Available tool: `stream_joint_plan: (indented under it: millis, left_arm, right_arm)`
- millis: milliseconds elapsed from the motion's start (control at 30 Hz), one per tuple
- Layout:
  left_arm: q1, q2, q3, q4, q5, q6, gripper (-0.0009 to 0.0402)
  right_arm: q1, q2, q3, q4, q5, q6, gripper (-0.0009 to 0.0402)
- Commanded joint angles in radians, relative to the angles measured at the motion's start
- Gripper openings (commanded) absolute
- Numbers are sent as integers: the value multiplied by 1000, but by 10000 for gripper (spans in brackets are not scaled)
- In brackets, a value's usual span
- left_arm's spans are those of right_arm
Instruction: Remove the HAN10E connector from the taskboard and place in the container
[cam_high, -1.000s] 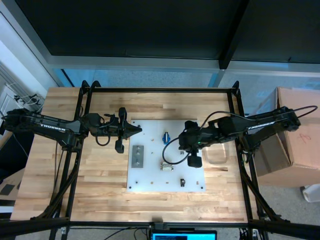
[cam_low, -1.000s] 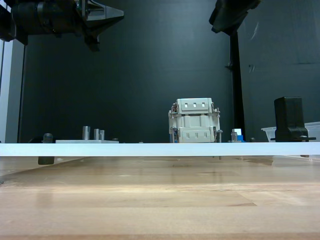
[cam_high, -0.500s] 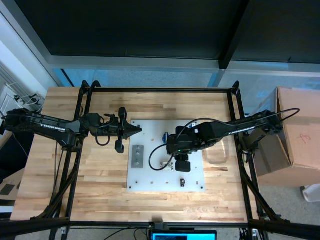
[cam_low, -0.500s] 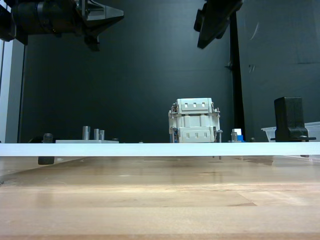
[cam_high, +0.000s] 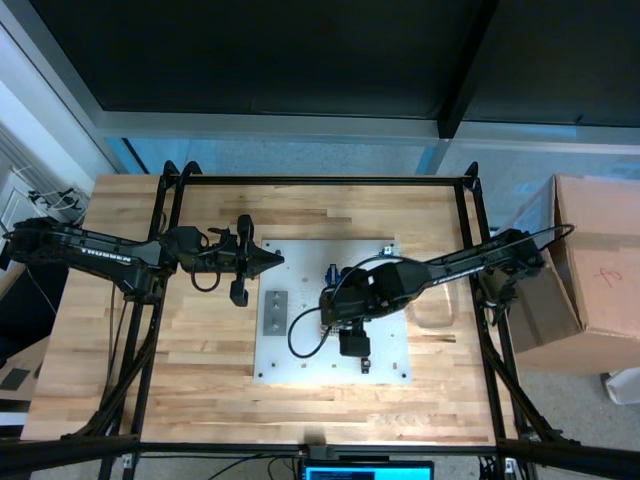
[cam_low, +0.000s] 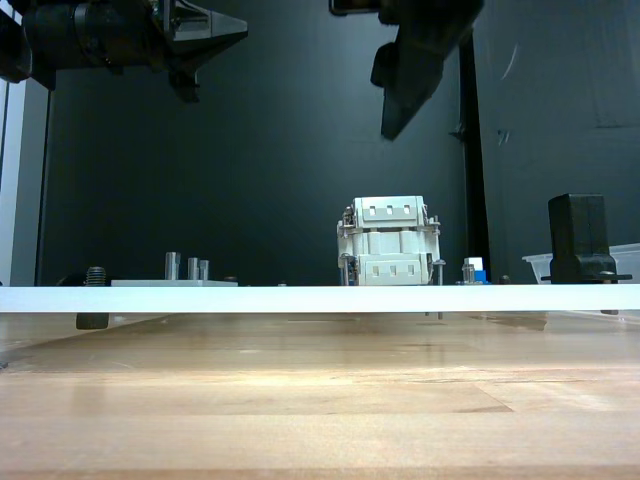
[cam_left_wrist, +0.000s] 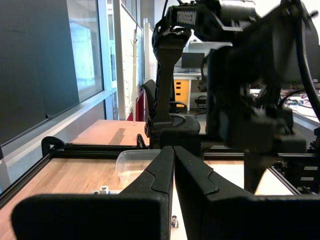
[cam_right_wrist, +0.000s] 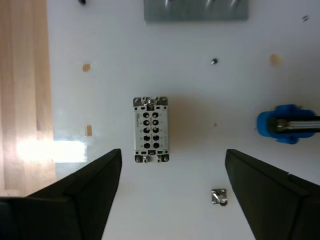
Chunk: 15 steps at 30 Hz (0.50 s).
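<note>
HAN10E connector (cam_right_wrist: 151, 130) stands in its seat on the taskboard (cam_high: 300, 360), right gripper (cam_right_wrist: 173, 152) hovering above it with fingers spread apart, left gripper (cam_left_wrist: 174, 150) pressed together above the board's far-left corner.

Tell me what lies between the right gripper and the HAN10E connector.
Nothing: in the low view open air separates the open right gripper, above, from the HAN10E connector seated on the taskboard. The left gripper, shut, hovers at the board's left edge.

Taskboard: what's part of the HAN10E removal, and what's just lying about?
Job: HAN10E connector seated on taskboard; container beside it; right gripper open above connector; left gripper shut over board's left edge.
Lying about: blue fitting, grey metal plate, cardboard box.
</note>
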<state>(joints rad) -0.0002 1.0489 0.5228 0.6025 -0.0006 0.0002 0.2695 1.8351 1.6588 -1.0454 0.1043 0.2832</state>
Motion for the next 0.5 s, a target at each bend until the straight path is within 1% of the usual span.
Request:
stream_joint_plan:
  millis: [33, 167, 500]
  left_arm:
    - [0, 0, 0, 0, 0, 0, 0]
    - [0, 0, 0, 0, 0, 0, 0]
    - [0, 0, 0, 0, 0, 0, 0]
  right_arm:
    - [6, 25, 0, 7, 0, 7, 318]
    - [7, 53, 0, 14, 0, 25, 328]
    - [10, 123, 0, 49, -2, 25, 326]
